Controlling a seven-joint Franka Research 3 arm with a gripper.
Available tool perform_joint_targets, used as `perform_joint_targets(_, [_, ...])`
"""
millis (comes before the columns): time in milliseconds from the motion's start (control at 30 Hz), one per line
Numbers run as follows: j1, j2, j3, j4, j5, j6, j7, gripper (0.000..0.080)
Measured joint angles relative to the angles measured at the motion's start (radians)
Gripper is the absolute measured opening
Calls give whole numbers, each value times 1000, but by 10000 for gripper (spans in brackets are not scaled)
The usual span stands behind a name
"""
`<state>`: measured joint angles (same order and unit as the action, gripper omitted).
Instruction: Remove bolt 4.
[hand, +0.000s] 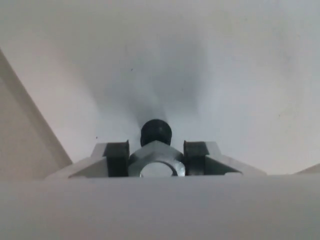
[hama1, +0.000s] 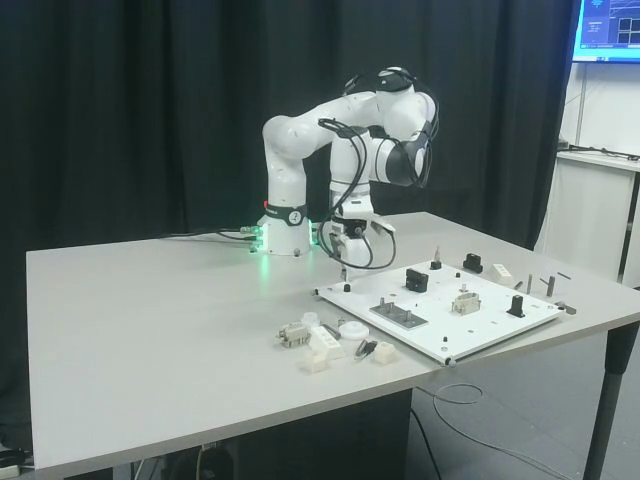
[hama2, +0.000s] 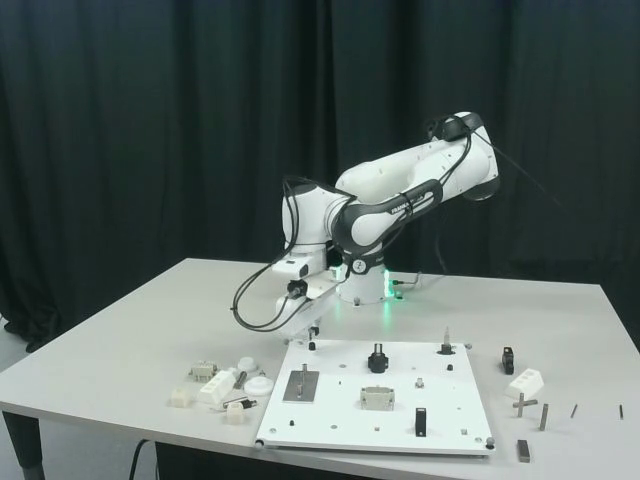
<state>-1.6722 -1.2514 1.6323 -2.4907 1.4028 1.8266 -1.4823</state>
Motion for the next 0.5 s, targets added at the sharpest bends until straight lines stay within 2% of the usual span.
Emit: perform_joint_targets(500, [-12,0,-31,2,-16,-25,1,229])
